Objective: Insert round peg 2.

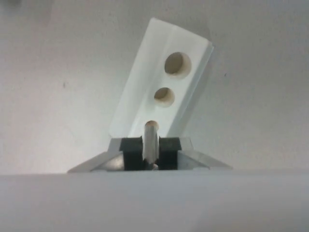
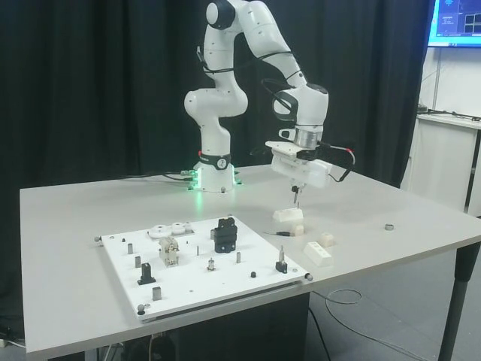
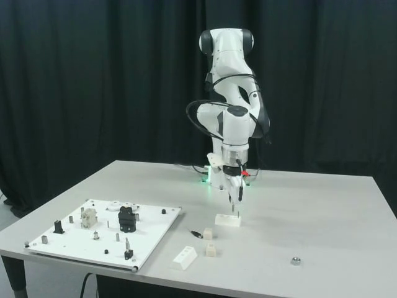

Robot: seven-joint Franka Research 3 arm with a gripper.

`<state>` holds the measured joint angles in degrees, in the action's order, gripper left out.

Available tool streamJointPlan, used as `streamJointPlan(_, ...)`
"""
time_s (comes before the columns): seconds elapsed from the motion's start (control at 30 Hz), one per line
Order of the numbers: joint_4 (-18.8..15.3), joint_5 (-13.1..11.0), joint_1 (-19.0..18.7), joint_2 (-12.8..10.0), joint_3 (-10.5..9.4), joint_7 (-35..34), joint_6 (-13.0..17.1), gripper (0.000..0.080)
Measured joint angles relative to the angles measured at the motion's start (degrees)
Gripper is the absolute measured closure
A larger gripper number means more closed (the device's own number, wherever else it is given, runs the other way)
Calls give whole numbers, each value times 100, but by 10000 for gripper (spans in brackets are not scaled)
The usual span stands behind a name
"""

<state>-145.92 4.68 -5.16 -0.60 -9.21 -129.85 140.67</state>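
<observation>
- Round peg (image 1: 151, 141) is a thin grey metal pin w/ a rounded tip, standing upright btwn my black finger pads (image 1: 130, 151).
- My gripper (image 1: 150, 162) is clamped on the peg, pads squeezing it from both sides.
- Peg tip hangs just above the white hole block (image 1: 161, 82), lined up near the smallest of its three round holes; the other two holes get bigger along the block.
- In the first room view the block (image 2: 289, 218) sits on the grey table (image 2: 68, 218), near a few other small white blocks (image 2: 318, 253).
- My arm (image 3: 231, 118) is folded over w/ the wrist pointing straight down, peg (image 3: 234, 200) above the block (image 3: 227, 220), not touching as far as I can tell.
- White assembly board (image 3: 152, 231) is well off to the side.
</observation>
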Motion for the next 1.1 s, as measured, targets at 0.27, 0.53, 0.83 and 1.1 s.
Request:
streamJointPlan(0.27,2,20,0,103,-8,0,-88,738)
streamJointPlan(0.53,2,29,0,136,-16,0,-125,738)
streamJointPlan(0.83,2,49,0,141,-23,13,-132,738)
streamJointPlan(1.1,2,57,0,144,-30,15,-133,738)
